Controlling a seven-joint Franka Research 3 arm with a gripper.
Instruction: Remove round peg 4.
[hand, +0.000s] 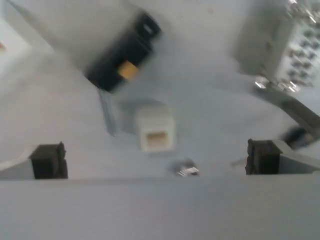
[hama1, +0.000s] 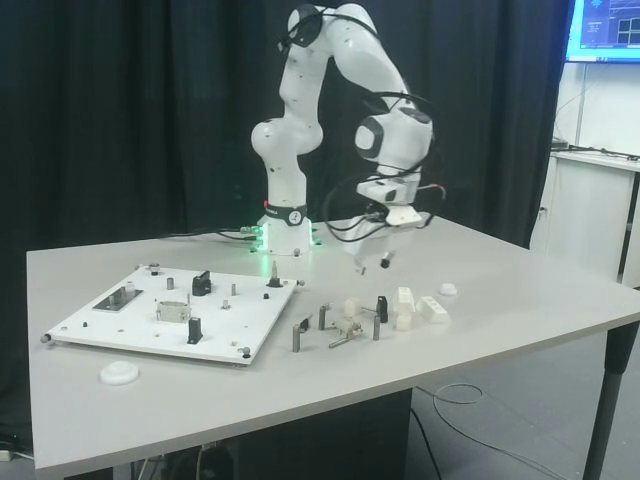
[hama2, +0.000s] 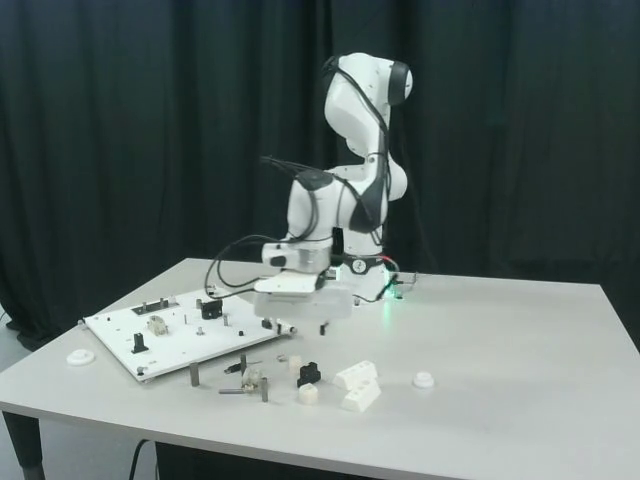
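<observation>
Wrist view, gripper: the gripper (hand: 155, 159) is spread wide and holds nothing; bare grey table (hand: 60, 110) shows between the two black fingertips.
Under the gripper: a small white block (hand: 156, 127) and, beyond it, a black part (hand: 122, 52), both lying loose on the table.
Loose pegs: in the first room view, a few thin pegs (hama1: 296, 336) stand upright on the table just beside the white board (hama1: 120, 325), among the scattered parts.
Peg on the board: a slim round peg (hama1: 232, 291) is seated near the board's middle. Whether this is number 4 cannot be told, as no numbering is legible.
Axis: that peg's long axis is vertical, with its free end pointing straight up.
Gripper position: above the loose parts, well apart from the board.
Progress: judged as not yet done. The empty gripper has to reach the board, close on the peg and pull straight up.
</observation>
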